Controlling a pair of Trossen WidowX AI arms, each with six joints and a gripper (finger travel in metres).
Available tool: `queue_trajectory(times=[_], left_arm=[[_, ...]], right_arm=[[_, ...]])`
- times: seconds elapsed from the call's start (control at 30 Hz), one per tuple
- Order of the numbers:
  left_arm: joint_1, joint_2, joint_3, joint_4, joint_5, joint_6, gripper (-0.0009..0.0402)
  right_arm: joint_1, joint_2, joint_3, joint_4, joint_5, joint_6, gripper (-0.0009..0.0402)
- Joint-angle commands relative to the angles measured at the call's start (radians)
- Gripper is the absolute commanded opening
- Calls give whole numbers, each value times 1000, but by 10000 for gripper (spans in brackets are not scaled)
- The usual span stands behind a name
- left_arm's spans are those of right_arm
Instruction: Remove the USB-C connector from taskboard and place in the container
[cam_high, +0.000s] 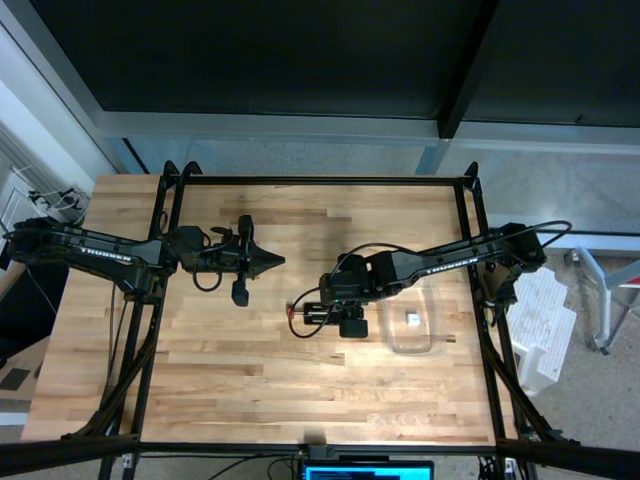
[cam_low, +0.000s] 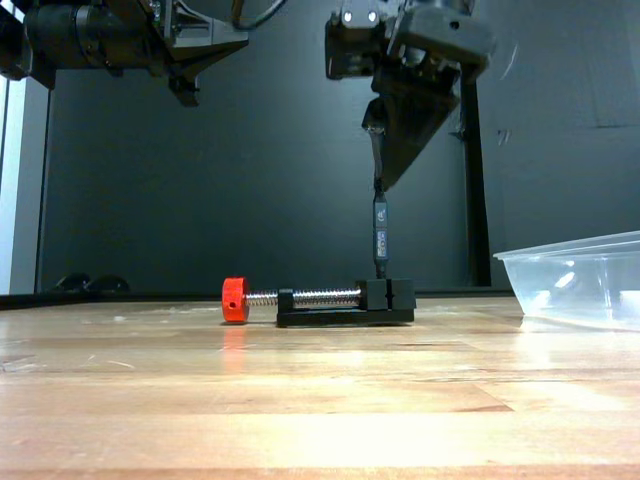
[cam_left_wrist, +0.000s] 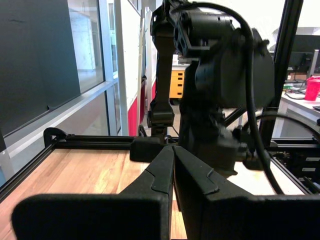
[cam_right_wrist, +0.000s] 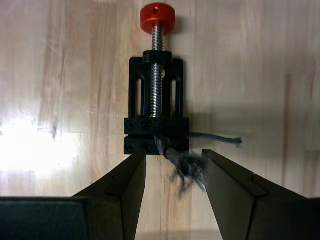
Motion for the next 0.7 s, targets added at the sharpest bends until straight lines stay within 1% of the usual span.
queue_trajectory(times=[0.03, 0.13, 0.7], left_arm=[[0, 0, 0, 0, 0, 0, 0], [0, 0, 0, 0, 0, 0, 0], [0, 0, 0, 0, 0, 0, 0]], right_arm=[[0, 17, -2, 13, -3, -5, 151], [0, 21, -2, 25, -9, -6, 151], [-1, 47, -12, 42, -10, -32, 151]])
